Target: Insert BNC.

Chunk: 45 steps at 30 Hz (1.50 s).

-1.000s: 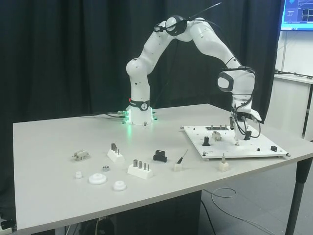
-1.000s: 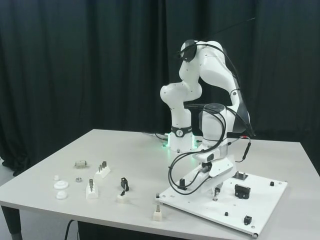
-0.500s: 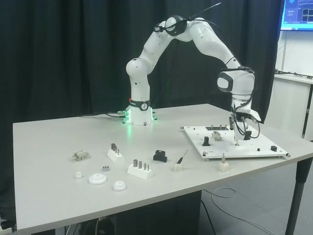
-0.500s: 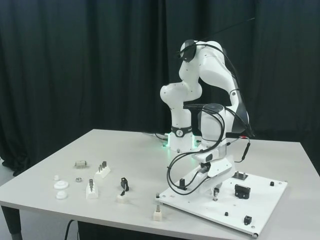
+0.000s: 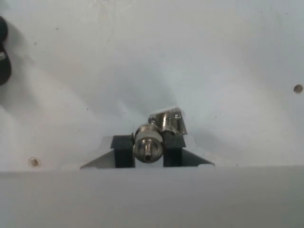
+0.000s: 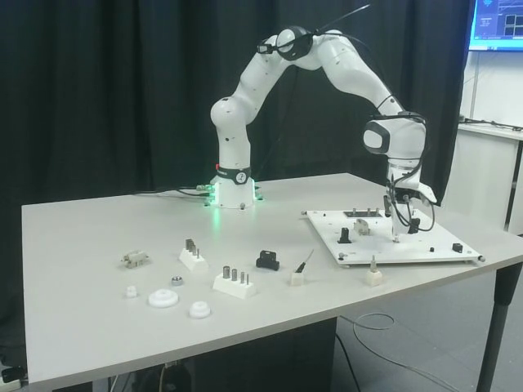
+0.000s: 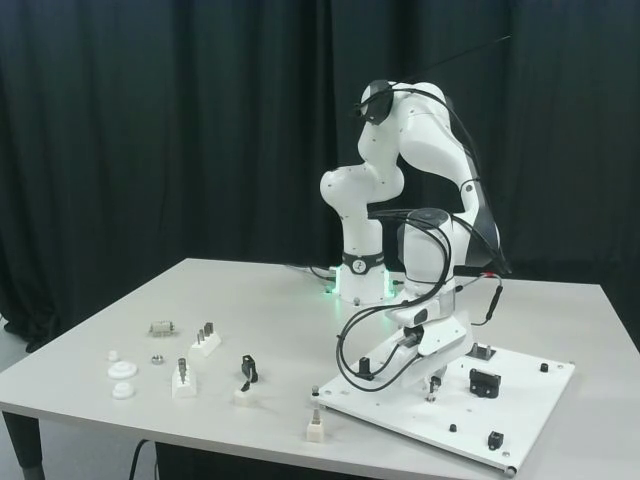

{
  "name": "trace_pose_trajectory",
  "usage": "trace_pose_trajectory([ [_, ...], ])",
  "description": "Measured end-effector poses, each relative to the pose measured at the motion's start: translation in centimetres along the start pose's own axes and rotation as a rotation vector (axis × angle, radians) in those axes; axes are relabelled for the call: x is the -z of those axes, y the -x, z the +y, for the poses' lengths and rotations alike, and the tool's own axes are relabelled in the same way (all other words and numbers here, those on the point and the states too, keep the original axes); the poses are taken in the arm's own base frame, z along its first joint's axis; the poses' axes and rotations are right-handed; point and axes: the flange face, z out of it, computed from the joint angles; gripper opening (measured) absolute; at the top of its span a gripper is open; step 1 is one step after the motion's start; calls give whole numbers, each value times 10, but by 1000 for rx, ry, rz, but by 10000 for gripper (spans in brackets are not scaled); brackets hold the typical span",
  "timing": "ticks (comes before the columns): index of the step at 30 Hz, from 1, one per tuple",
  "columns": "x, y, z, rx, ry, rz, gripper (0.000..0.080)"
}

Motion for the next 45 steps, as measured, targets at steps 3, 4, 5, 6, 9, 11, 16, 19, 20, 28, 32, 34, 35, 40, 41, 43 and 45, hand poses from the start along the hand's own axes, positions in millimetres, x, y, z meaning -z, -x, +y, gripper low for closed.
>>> trace_pose_trajectory([
  [3, 0, 0, 0, 0, 0, 1, 124],
  [4, 0, 0, 0, 0, 0, 1, 124],
  [5, 0, 0, 0, 0, 0, 1, 124],
  [6, 0, 0, 0, -1, 0, 2, 124],
  [9, 0, -1, 1, -3, 0, 4, 124],
  [11, 0, -1, 2, -6, 0, 5, 124],
  [16, 0, -2, 4, -9, 1, 8, 124],
  [19, 0, -2, 5, -11, 1, 10, 124],
  [20, 0, -2, 5, -11, 1, 10, 124],
  [28, 0, -3, 8, -14, 3, 12, 124],
  [32, 0, -3, 8, -13, 3, 11, 124],
  [34, 0, -3, 8, -12, 3, 11, 124],
  [35, -1, -3, 8, -11, 3, 11, 124],
  [40, -2, -3, 7, -2, 4, 11, 124],
  [41, -2, -3, 7, 5, 4, 11, 124],
  [43, -3, -3, 7, 21, 6, 12, 124],
  [45, -3, -3, 7, 36, 6, 13, 124],
])
